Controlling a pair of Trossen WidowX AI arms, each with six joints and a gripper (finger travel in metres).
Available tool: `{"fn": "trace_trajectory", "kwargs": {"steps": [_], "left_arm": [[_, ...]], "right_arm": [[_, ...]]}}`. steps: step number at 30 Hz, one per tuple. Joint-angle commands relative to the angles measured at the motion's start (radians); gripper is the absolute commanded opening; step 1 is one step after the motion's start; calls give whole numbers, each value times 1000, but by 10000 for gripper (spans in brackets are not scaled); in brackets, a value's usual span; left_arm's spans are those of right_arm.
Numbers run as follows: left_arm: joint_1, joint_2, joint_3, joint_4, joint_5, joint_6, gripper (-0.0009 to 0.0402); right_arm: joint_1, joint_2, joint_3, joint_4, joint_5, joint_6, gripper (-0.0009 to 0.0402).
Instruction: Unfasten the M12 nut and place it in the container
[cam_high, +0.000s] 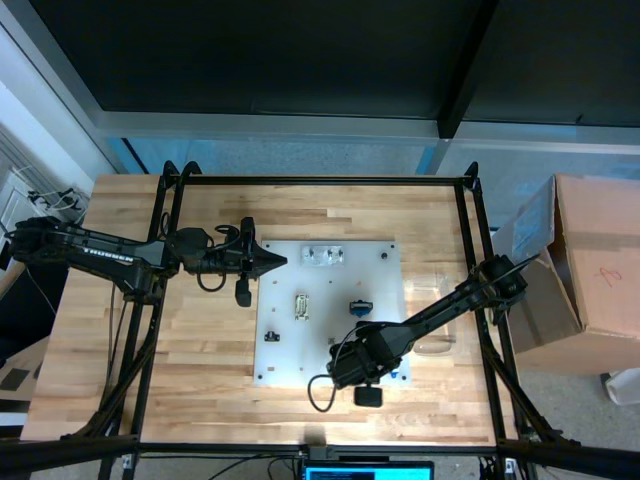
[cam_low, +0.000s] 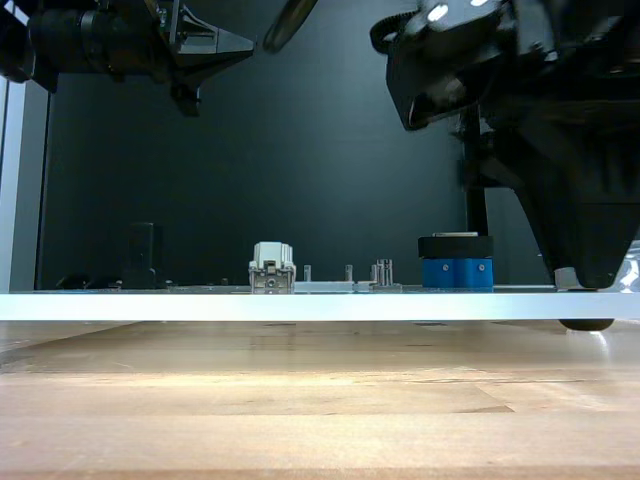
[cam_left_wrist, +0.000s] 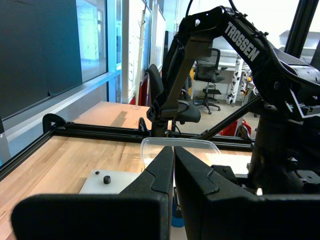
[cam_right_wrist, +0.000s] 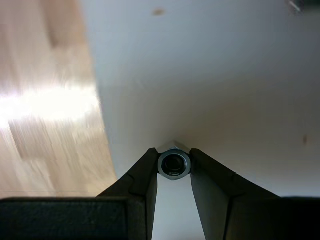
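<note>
The right gripper (cam_right_wrist: 174, 154) pinches the nut (cam_right_wrist: 174, 165) at the board's (cam_high: 320, 350) near right edge; the container (cam_left_wrist: 195, 146) comes next. The left gripper (cam_high: 278, 261), jaws closed, hangs at its left edge.

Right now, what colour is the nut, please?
Silver nut; right wrist view shows it best, in the right gripper; left gripper hovers at board's left.
</note>
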Motion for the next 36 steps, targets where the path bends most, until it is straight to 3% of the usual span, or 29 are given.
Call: {"fn": "trace_trajectory", "kwargs": {"steps": [1,20,29,36], "left_arm": [[0,0,0,0,0,0,0],[0,0,0,0,0,0,0],[0,0,0,0,0,0,0],[0,0,0,0,0,0,0]], "right_arm": [[1,0,-1,-5,-5,-211,12],[1,0,-1,-7,2,-1340,50],[1,2,-2,-8,1,-1361,80],[2,0,0,-9,-3,-1233,163]]}}
